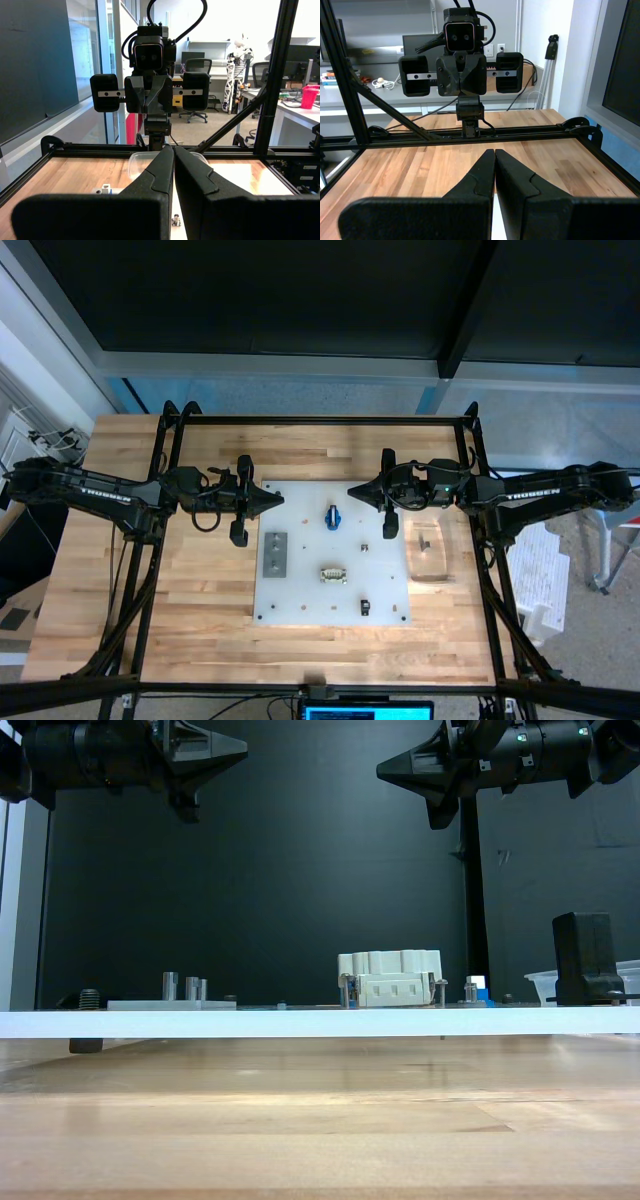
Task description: Pick the 16mm bar and install on taskboard
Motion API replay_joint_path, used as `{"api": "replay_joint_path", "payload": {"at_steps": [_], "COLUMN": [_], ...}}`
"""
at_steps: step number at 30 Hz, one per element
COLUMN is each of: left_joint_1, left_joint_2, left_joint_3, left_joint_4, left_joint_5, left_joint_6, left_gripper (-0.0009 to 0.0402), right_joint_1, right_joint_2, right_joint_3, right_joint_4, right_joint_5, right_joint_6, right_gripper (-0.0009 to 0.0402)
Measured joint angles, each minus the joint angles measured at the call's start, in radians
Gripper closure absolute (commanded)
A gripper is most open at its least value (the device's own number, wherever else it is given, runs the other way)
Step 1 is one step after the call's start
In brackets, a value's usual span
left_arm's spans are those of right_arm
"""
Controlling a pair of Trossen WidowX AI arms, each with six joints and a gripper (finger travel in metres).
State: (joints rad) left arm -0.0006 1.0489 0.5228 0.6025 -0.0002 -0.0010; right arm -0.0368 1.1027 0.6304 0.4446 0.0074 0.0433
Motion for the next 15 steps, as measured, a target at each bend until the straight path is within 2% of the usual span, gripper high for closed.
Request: {"api": "replay_joint_path", "payload": {"at_steps": [4, 15], "left_joint_1": [0.000, 0.000], "left_joint_2": [0.000, 0.000], "left_joint_3": [0.000, 0.000], "left_joint_4": [0.000, 0.000], "left_joint_5": [0.000, 0.000], "left_joint_6": [0.000, 0.000], "left_gripper": [0.0393, 0.0393], "right_joint_1": [0.002, 0.002], "right_joint_2": [0.000, 0.000], "right_joint_3": [0.000, 0.001], "right_joint_4": [0.063, 0.060], "right_joint_5": [-0.005, -0.008], "right_joint_6": [-0.032, -0.033], "right_gripper": [0.0393, 0.0393]}}
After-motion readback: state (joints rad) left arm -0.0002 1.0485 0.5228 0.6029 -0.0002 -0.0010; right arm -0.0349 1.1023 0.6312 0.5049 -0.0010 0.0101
